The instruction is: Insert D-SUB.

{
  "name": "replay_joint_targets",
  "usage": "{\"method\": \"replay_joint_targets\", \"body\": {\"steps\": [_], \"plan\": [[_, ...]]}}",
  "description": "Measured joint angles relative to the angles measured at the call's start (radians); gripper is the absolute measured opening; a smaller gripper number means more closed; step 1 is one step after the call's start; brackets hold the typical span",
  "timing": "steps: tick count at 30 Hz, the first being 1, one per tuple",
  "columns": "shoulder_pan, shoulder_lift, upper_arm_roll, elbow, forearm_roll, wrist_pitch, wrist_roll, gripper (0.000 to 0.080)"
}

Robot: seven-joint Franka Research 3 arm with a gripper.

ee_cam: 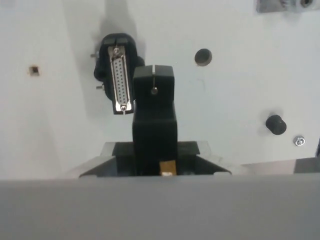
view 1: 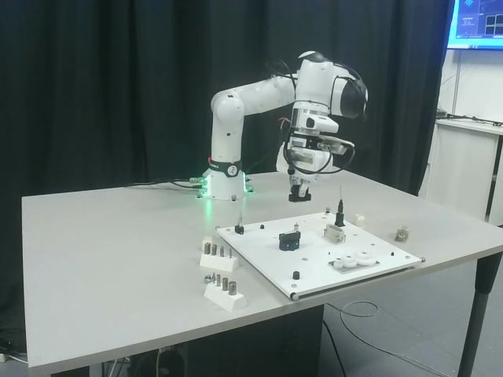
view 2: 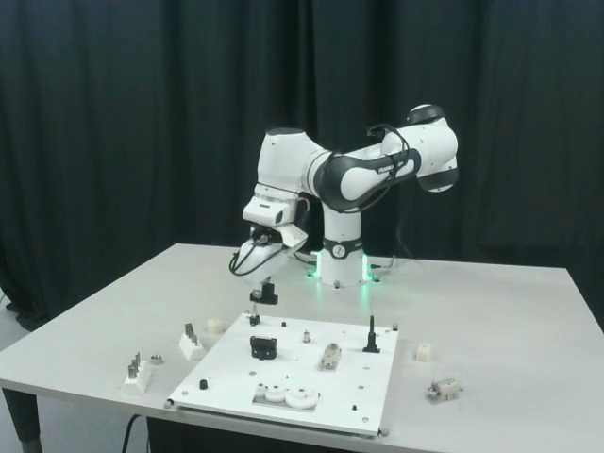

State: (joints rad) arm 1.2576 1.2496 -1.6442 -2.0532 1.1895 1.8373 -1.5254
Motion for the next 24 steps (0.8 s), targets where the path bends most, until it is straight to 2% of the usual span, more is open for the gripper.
{"method": "replay_joint_targets", "body": {"steps": [24], "plan": [[-0.011, 0.0, 0.044, -0.018, -0.003, -0.001, -0.041, 0.0155]]}}
